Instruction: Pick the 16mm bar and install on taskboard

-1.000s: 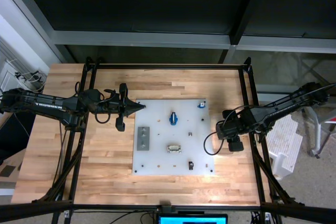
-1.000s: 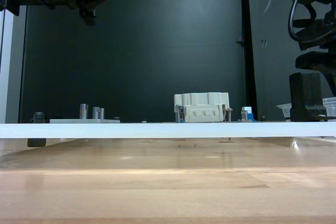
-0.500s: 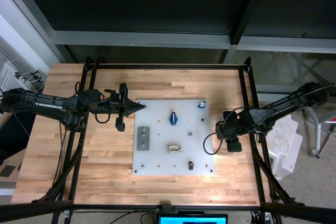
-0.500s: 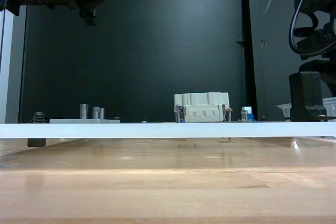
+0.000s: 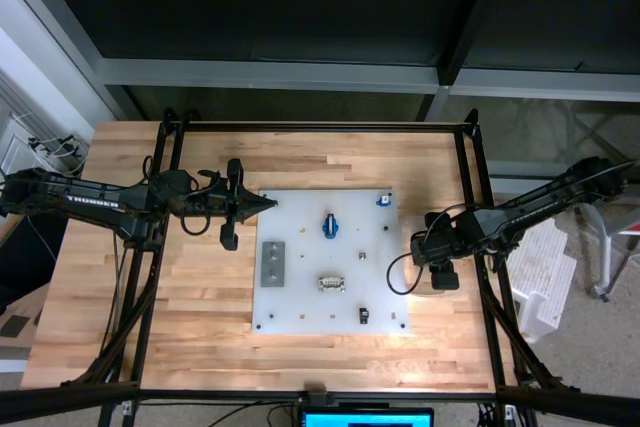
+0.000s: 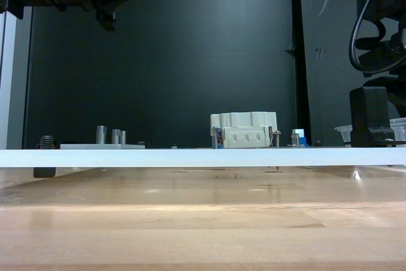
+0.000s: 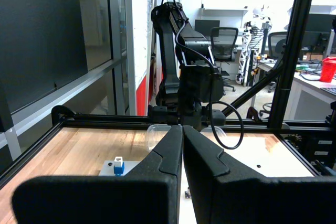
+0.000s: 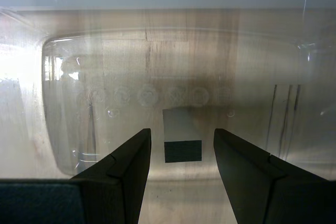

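Right gripper (image 5: 444, 276), jaws spread, hung over the 16mm bar (image 8: 182, 142) sitting free in a clear tray (image 8: 105, 77) beside the taskboard (image 5: 300, 307), a likely rigid, slick piece best pinched across flat sides, while left gripper (image 5: 266, 204), jaws together, hovered at the board's left edge

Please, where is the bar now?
The bar lies free in a clear tray, between the open right gripper's fingers; the shut left gripper hovers by the board's far-left corner.

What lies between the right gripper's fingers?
The 16mm bar, in a clear tray, untouched by the right gripper: right wrist view. Left gripper hovers at the board's edge.
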You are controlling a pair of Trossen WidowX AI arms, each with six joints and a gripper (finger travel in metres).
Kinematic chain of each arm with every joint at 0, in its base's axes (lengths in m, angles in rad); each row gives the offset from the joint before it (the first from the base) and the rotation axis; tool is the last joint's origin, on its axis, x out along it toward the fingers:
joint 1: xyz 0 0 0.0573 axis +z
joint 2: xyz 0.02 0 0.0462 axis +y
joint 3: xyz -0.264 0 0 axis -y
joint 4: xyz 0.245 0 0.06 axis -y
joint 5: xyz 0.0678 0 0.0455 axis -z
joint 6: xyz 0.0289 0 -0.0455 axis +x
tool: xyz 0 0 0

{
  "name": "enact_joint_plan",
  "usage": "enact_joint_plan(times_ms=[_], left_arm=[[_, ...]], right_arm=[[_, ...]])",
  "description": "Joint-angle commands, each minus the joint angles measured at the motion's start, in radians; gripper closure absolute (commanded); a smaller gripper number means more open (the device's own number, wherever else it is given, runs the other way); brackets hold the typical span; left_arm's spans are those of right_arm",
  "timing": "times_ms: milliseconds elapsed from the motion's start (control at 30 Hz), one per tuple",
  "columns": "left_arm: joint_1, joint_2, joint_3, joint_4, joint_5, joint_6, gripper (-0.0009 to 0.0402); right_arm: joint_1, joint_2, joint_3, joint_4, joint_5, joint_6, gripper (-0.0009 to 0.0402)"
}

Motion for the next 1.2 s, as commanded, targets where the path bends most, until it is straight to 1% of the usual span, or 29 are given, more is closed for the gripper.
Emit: enact_joint_plan(times_ms=[33, 367, 500, 667, 1033, 1200], left_arm=[[0.000, 0.000, 0.000, 0.000, 0.000, 0.000, 0.0393], [0.000, 0.000, 0.000, 0.000, 0.000, 0.000, 0.0393], [0.000, 0.000, 0.000, 0.000, 0.000, 0.000, 0.0393], [0.000, 0.000, 0.000, 0.000, 0.000, 0.000, 0.0393], [0.000, 0.000, 0.000, 0.000, 0.000, 0.000, 0.0393], [0.000, 0.000, 0.000, 0.000, 0.000, 0.000, 0.0393]], right_arm=[[0.000, 0.000, 0.000, 0.003, 0.001, 0.000, 0.0228], [0.000, 0.000, 0.000, 0.008, 0.001, 0.000, 0.0228], [-0.001, 0.000, 0.000, 0.008, 0.001, 0.000, 0.0238], [-0.001, 0.000, 0.000, 0.008, 0.001, 0.000, 0.0278], [-0.002, 0.000, 0.000, 0.008, 0.000, 0.000, 0.0397], [-0.002, 0.000, 0.000, 0.008, 0.000, 0.000, 0.0378]])
